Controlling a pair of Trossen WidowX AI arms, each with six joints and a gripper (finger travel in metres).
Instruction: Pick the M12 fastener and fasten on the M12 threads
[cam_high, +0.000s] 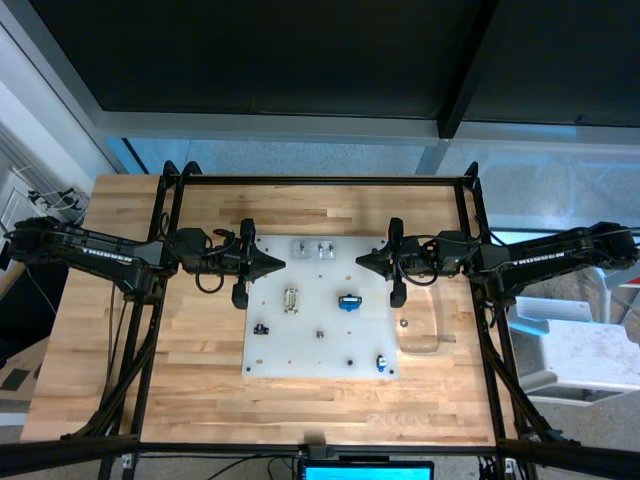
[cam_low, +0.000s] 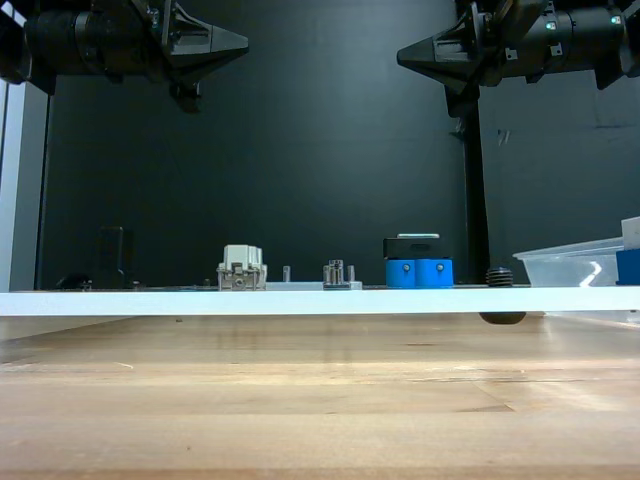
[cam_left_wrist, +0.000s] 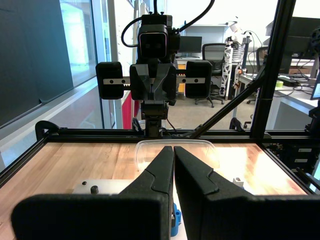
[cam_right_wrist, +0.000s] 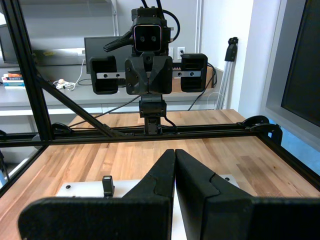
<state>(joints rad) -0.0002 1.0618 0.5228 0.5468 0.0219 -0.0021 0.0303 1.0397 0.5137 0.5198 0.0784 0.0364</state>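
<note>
Across the wooden table (cam_high: 150, 380) a white board (cam_high: 300, 350) lies flat at the middle. Both arms hang high over its far part, pointing at each other. The left gripper (cam_high: 281, 264) is above the board's far left edge and the right gripper (cam_high: 359, 262) above its far right edge. Each pair of fingers is pressed together with nothing between them.

A clear tray (cam_high: 440, 330) sits on the table against the board's right edge, on the near side of the right gripper. On the board, a blue connector (cam_high: 348, 302) stands about mid-board, with a pale grey connector (cam_high: 291, 300) to its left. A small blue part (cam_high: 381, 362) sits at the near right corner.

The M12 threads (cam_high: 351, 362), a black stud, stand just left of that blue part. From table height the ribs show bare.

The M12 fastener (cam_high: 404, 323) lies loose inside the tray by its left wall. It is low on the table, well apart from the right fingers above and far from the left ones. The tray wall stands between it and the stud.
</note>
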